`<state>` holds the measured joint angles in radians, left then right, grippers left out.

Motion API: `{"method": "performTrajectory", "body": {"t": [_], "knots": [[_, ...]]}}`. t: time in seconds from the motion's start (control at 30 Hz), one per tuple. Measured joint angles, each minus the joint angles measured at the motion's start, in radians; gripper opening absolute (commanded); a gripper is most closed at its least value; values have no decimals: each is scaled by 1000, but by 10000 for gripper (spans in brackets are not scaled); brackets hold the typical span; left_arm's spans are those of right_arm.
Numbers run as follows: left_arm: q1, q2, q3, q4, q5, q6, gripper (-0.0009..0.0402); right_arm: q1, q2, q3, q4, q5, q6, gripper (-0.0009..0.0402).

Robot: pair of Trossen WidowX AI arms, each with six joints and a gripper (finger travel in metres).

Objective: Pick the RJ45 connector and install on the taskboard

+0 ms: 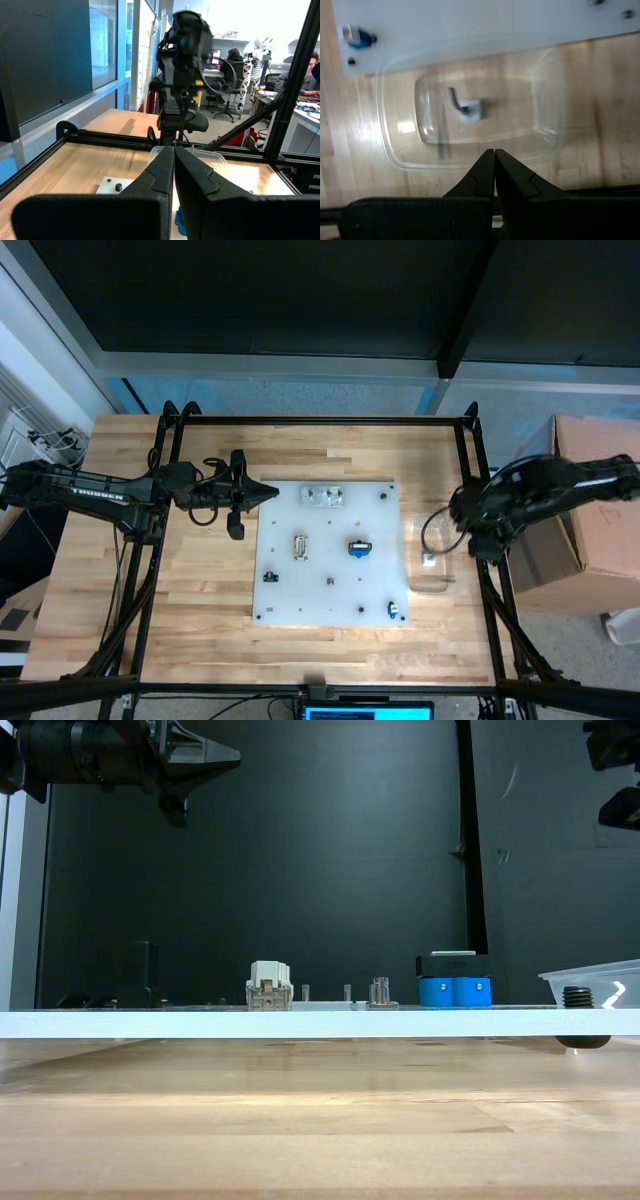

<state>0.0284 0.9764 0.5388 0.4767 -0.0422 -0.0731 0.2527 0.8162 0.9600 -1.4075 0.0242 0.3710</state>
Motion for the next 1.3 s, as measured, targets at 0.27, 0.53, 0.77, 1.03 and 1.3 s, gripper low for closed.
{"method": "performTrajectory", "body": {"t": [0.27,0.53,0.77,1.03,1.3], "knots": [[0,0,0,0,0,0,0,72,65,-69,71,29,74,59],[0,4,0,0,0,0,0,82,153,-122,149,28,80,136],[0,7,0,-2,0,0,0,121,219,-194,255,25,105,141],[0,7,0,-2,0,0,0,158,261,-272,371,26,138,142],[0,7,0,-1,0,0,0,161,292,-320,460,28,141,141]]}}
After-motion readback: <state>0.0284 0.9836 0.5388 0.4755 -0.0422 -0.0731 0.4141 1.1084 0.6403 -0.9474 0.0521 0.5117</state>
